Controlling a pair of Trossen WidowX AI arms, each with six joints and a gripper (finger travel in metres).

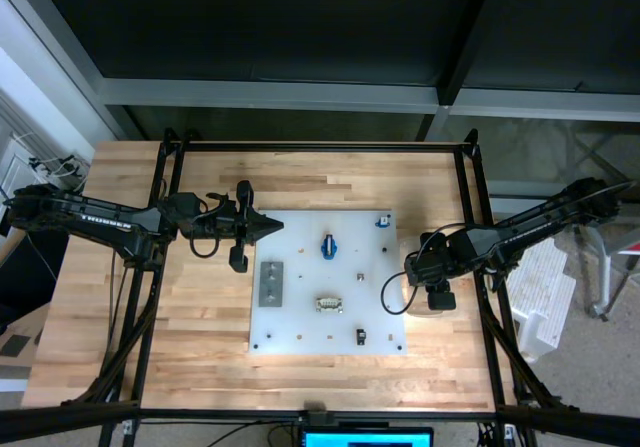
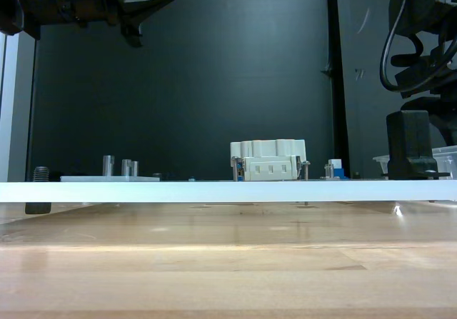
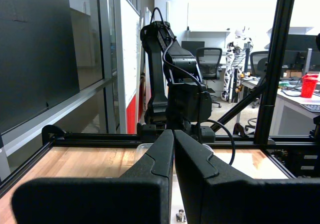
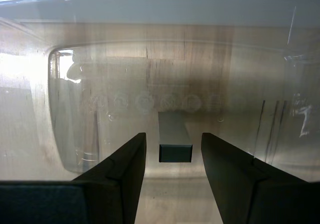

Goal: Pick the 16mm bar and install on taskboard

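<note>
The right tool (image 4: 173,143) fills the front of its own wrist view, its two dark fingers (image 4: 125,169) spread wide and holding nothing. Just beyond them the bar (image 4: 175,132), a short grey block, lies free on the floor of a clear tray (image 4: 52,114). The tray sits on the wooden surface (image 1: 200,347), just off the right edge of the white board (image 1: 300,257). The bar is centred in the gap between the fingers, one square end facing the camera. Its long axis runs straight away along the line of the tool, so the fingers stand either side of its narrow width. I cannot tell whether the tips have reached its level, and neither finger appears to touch it. The bar is clear of any seat on the board. The left tool (image 3: 173,134) is clenched with its fingers pressed together and empty, held high above the board's far left corner. The right arm is plainly the nearer one. The coming move likely depends on dropping straight down and closing across the bar's width.
</note>
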